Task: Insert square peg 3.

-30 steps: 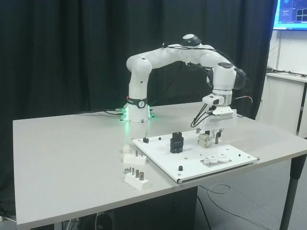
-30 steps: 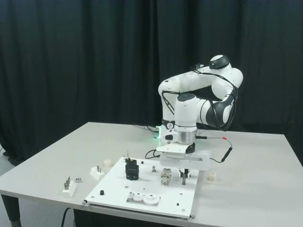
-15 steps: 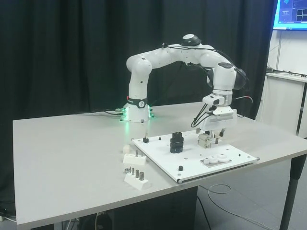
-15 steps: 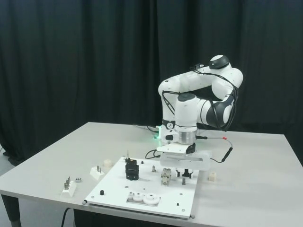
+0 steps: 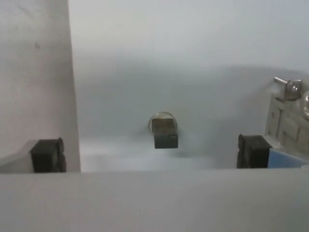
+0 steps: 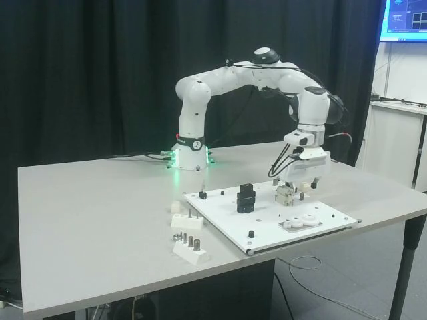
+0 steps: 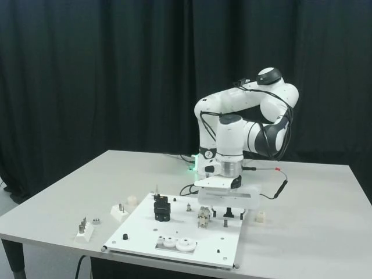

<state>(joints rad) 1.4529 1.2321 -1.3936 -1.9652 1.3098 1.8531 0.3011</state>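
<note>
- wrist view: peg (image 5: 165, 133) stands upright in a round-rimmed hole in the board (image 5: 193, 72), top face dark, free of both fingers
- gripper (image 5: 149, 153) wide open, holding nothing; black fingertips (image 5: 47, 155) sit well apart on either side of the peg, neither touching it
- grey gripper body fills the near strip of the wrist view and cuts off the finger bases
- one side of the wrist view shows only part of a fixture with a screw (image 5: 288, 87); cannot tell what it is
- first room view: gripper (image 6: 301, 189) hangs low over the board (image 6: 267, 220), just beside a small metal block (image 6: 285, 195); peg itself too small to pick out there
- second room view: gripper (image 7: 225, 214) also low over the board (image 7: 174, 229); a thin dark post (image 7: 225, 221) under it is likely the peg, cannot confirm
- arm (image 6: 233, 77) reaches from its base (image 6: 189, 155), green light at the base rim
- black clamp (image 6: 245, 198) and white gears (image 6: 300, 223) on the board, well clear of the gripper
- two white holders (image 6: 188, 235) with spare pegs sit on the table (image 6: 87, 213) off the board; peg shapes not readable
- screen (image 6: 404, 20) cut off at the frame corner, text on it unreadable
- no legible labels or brand marks anywhere; a small black mark on the arm base is too small to read
</note>
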